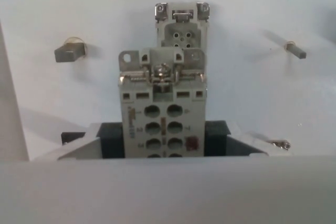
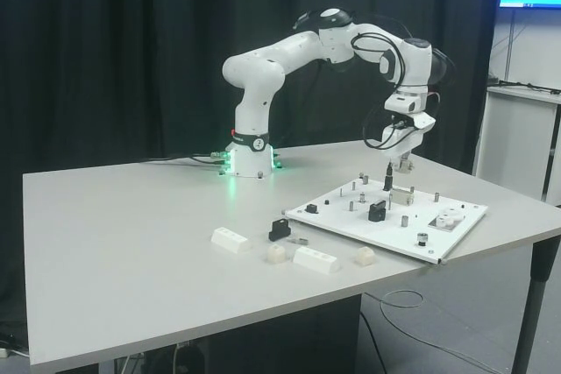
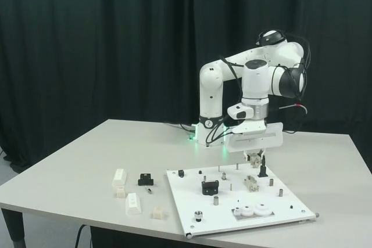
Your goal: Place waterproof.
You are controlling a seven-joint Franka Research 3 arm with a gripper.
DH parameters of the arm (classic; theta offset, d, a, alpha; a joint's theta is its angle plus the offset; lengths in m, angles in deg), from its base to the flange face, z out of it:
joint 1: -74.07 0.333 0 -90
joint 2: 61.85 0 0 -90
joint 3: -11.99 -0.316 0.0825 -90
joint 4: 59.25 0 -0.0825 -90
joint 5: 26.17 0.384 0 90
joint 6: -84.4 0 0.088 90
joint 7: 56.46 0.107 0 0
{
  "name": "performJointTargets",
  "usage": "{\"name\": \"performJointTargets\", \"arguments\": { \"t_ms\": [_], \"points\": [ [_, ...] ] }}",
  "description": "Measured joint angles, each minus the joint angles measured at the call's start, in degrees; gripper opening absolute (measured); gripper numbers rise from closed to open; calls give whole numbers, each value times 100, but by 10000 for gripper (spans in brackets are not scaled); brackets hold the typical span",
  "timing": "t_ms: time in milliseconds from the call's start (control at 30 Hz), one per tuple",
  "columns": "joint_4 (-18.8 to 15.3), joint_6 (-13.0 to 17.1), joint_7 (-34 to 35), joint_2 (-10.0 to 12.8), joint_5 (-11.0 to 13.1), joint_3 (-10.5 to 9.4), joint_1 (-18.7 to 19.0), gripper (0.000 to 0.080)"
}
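Waterproof connector (image 1: 161, 109) is clamped between my fingers, gripper (image 1: 163, 145) closed on its lower end. Its long axis runs straight along my fingers, so it hangs upright with the metal-clip end pointing down at the white board (image 3: 189, 198). Going left to right in the wrist view: a small grey block (image 1: 70, 52) on the board, then my connector with the matching socket (image 1: 181, 26) just past its tip, not touching as far as I can tell, then a thin peg (image 1: 295, 50).
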Motion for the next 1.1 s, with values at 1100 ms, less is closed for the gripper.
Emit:
{"name": "performJointTargets", "arguments": {
  "t_ms": [1100],
  "points": [
    [224, 16, 575, -2, 499, -56, 472, 311]
  ]
}}
